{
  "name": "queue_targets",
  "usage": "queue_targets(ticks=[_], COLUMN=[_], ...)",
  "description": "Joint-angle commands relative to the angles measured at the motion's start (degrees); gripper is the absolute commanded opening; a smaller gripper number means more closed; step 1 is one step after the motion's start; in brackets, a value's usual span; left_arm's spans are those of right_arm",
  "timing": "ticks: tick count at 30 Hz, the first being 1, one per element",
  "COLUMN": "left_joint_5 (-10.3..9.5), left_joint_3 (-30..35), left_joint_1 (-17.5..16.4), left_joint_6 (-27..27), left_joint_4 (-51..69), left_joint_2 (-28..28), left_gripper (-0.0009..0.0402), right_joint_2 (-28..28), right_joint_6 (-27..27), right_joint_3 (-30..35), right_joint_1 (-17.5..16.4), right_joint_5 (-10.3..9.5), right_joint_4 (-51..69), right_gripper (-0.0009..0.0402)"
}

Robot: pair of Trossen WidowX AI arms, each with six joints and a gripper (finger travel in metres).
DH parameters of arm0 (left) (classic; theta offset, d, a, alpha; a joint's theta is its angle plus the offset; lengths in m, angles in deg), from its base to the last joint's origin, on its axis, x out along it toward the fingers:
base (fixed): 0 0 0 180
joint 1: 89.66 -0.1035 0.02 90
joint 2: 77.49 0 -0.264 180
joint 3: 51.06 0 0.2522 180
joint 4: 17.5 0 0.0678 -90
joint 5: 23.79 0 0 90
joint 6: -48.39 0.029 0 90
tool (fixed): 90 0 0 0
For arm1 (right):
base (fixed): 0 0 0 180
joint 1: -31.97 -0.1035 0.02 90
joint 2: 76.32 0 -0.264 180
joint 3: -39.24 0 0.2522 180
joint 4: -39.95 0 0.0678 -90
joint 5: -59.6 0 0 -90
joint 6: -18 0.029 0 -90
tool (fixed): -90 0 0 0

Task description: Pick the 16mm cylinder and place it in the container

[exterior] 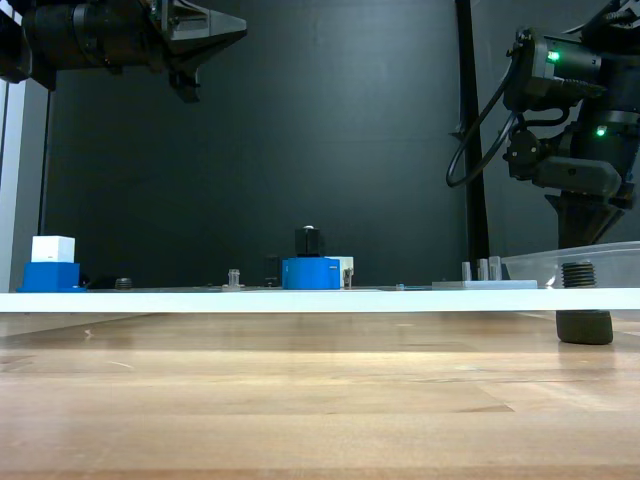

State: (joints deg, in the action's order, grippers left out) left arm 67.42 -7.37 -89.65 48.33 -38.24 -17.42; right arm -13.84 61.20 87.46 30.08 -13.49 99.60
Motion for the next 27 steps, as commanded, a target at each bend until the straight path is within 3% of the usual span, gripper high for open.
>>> queue_targets(ticks=[1, 11, 27], left_joint_5=[0.02, 0.02, 0.02], left_joint_3=[0.02, 0.02, 0.02], left_joint_1=[0.00, 0.00, 0.00], left_joint_6=[0.02, 0.02, 0.02], left_joint_4=[0.00, 0.00, 0.00], left_joint_2=[0.02, 0.02, 0.02], left_gripper=[0.0000, 0.0000, 0.0000], right_joint_2=[0.00, 0.00, 0.00], right_joint_6=[-0.11, -0.02, -0.13], right_joint_3=[0.22, 1.70, 14.25], right_joint_1=[-0.02, -0.02, -0.04], right_joint_5=[-0.02, -0.04, -0.55], right_joint_4=[0.04, 0.57, 16.41], right_gripper=[0.0135, 0.0215, 0.0204])
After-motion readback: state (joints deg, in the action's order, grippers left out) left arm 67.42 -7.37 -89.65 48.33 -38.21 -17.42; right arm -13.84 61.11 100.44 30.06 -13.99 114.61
